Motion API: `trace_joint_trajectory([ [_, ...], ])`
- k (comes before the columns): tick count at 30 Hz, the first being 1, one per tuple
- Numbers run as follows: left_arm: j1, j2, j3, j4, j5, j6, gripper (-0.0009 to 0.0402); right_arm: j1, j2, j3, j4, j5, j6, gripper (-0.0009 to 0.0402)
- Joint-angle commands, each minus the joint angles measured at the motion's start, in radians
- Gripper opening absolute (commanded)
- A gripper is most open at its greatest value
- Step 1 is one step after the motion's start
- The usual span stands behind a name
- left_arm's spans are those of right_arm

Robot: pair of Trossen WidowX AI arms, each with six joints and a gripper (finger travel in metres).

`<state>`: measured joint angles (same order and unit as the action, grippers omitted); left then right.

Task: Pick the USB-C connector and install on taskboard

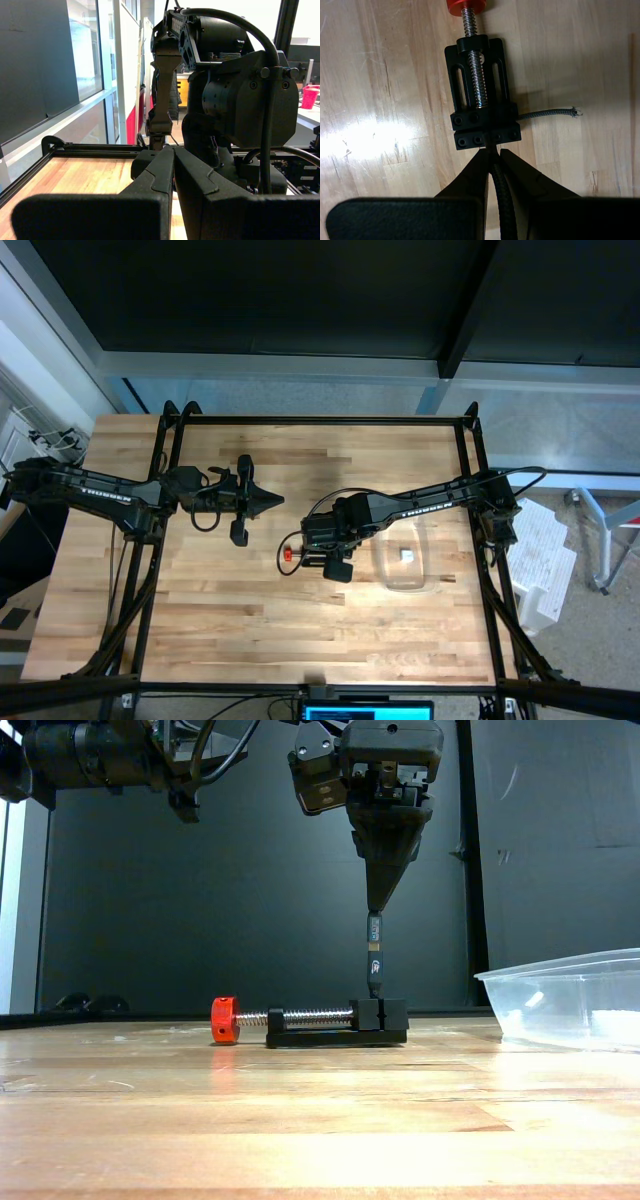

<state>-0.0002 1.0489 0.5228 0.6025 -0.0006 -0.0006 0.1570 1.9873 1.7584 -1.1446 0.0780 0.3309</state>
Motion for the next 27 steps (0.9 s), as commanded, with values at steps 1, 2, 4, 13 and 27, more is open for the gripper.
trace_joint_trajectory([
  [1,0.000,0.000,0.000,0.000,0.000,0.000,0.0000,0.000,0.000,0.000,0.000,0.000,0.002,0.0000],
  [2,0.000,0.000,0.000,0.000,0.000,0.000,0.0000,0.000,0.000,0.000,0.000,0.000,0.002,0.0000],
  [4,0.000,0.000,0.000,0.000,0.000,0.000,0.0000,0.000,-0.002,0.000,0.000,0.000,0.001,0.0000],
  [13,0.000,0.000,0.000,0.000,0.000,0.000,0.0000,0.000,-0.003,0.000,0.001,0.000,0.001,0.0000],
  [27,0.000,0.000,0.000,0.000,0.000,0.000,0.0000,0.000,-0.010,0.000,-0.001,0.000,0.001,0.0000],
])
